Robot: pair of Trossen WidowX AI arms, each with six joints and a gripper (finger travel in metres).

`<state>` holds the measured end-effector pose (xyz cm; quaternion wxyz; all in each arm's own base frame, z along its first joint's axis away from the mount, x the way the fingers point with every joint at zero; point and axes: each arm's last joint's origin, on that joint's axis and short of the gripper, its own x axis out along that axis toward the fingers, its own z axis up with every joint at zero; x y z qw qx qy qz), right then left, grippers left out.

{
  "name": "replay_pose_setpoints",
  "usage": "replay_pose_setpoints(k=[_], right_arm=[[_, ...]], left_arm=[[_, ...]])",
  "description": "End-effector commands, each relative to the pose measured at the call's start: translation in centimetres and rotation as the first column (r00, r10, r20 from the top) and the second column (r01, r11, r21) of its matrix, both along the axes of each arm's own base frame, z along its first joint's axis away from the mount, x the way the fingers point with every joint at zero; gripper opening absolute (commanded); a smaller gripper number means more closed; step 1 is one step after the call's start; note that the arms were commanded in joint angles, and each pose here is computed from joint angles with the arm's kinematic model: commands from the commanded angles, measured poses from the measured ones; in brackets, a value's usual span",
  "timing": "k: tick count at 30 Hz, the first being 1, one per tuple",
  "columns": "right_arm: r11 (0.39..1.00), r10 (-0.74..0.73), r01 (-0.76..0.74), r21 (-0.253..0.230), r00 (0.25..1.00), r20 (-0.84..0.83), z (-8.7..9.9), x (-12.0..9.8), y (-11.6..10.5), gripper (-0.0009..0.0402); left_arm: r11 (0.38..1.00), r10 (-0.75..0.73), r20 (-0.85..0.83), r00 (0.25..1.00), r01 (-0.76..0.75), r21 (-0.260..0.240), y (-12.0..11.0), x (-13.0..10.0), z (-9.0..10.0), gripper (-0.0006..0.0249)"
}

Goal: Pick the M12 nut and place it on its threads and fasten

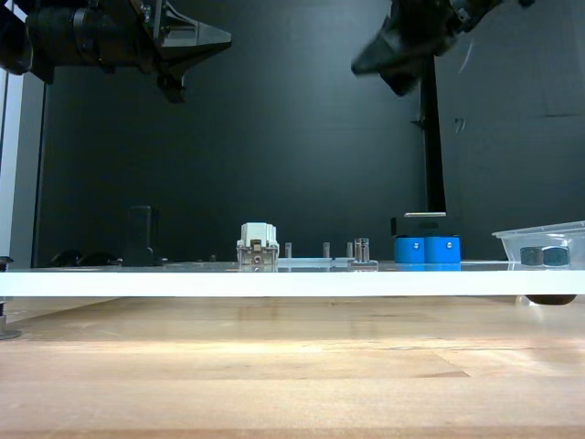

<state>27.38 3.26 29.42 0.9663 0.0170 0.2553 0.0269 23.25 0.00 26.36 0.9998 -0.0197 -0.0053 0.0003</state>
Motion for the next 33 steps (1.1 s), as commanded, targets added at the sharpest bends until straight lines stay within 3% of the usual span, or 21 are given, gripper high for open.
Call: replay_pose_setpoints(k=[1,6,13,23,33], right_arm=[[1.0,0.008,-0.011,0.026,0.99,0.144,0.7,-0.8,-1.6,0.0],[0.999,-0.039,0.038,0.01,0.956,0.292,0.3,-1.9,-3.2,0.0],[0.998,-0.06,0.054,0.025,0.895,0.442,-0.6,-2.6,-3.4,0.0],[0.997,-0.079,0.074,0.03,0.854,0.514,-1.9,-3.1,-3.4,0.0],[0.996,-0.09,0.074,0.052,0.856,0.509,-2.0,-3.1,-3.4,0.0]], left_arm=[[1.0,0.0,0.0,1.0,0.0,0.0,0.0,0.0,0.0,0.0],[1.0,0.0,0.0,1.0,0.0,0.0,0.0,0.0,0.0,0.0],[1.0,0.0,0.0,1.0,0.0,0.0,0.0,0.0,0.0,0.0],[1.0,0.0,0.0,1.0,0.0,0.0,0.0,0.0,0.0,0.0],[1.0,0.0,0.0,1.0,0.0,0.0,0.0,0.0,0.0,0.0]])
